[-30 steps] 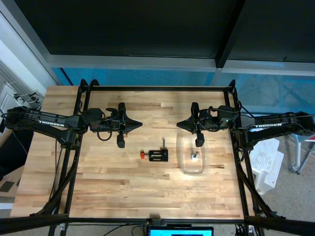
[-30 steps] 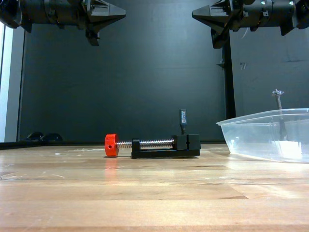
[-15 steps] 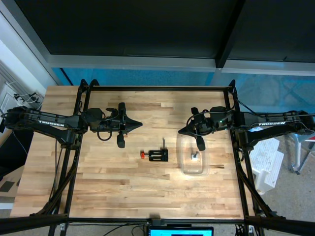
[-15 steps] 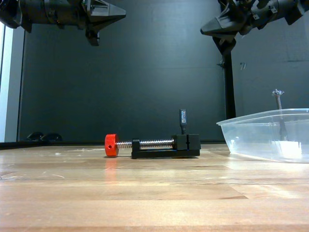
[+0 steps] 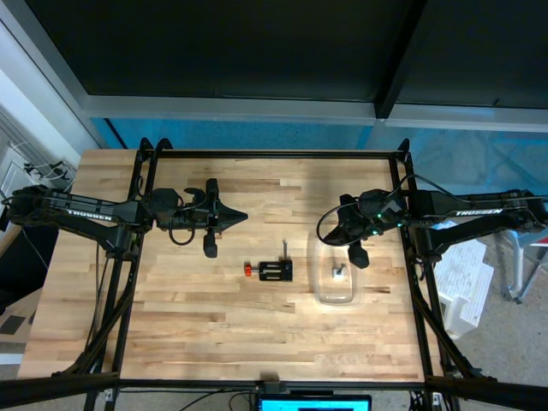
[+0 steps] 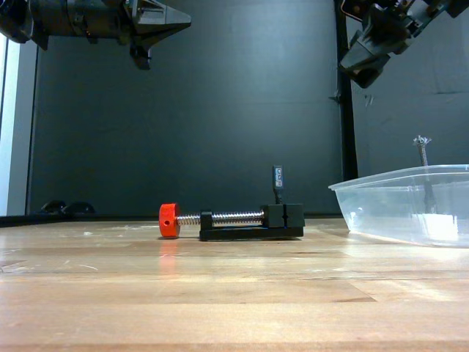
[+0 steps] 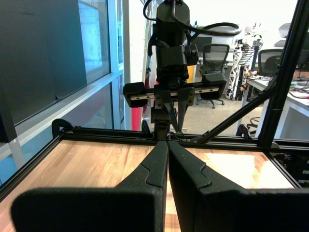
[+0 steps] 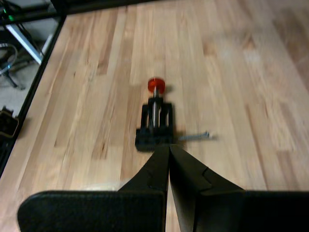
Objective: Pick the usb-c connector and install on the hub
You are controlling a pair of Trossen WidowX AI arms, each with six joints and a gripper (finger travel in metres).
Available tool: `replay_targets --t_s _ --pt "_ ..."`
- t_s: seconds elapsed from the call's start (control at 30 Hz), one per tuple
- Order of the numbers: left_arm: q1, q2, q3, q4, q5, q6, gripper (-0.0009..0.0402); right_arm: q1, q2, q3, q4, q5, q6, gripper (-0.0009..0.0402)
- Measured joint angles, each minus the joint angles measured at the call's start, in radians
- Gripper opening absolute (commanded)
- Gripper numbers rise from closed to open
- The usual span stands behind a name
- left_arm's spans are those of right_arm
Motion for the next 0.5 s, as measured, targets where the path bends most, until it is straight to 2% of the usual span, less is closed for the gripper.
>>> replay_targets --t_s 0.07,0.23,0.4,0.5 --pt "0.0 0.0 0.0 0.0 0.0 0.0 0.0 0.012 0.001 0.008 -0.036 0.002 0.007 0.0" --pt "0.0 0.0 0.0 0.0 0.0 0.0 0.0 0.052 0.002 0.012 -0.133 0.052 0.026 0.0" --pt "0.0 0.0 0.0 0.0 0.0 0.0 0.0 0.098 0.002 0.013 -0.212 0.061 0.066 0.0" --pt "0.0 0.0 0.0 0.0 0.0 0.0 0.0 0.135 0.002 0.013 -0.251 0.098 0.082 0.0"
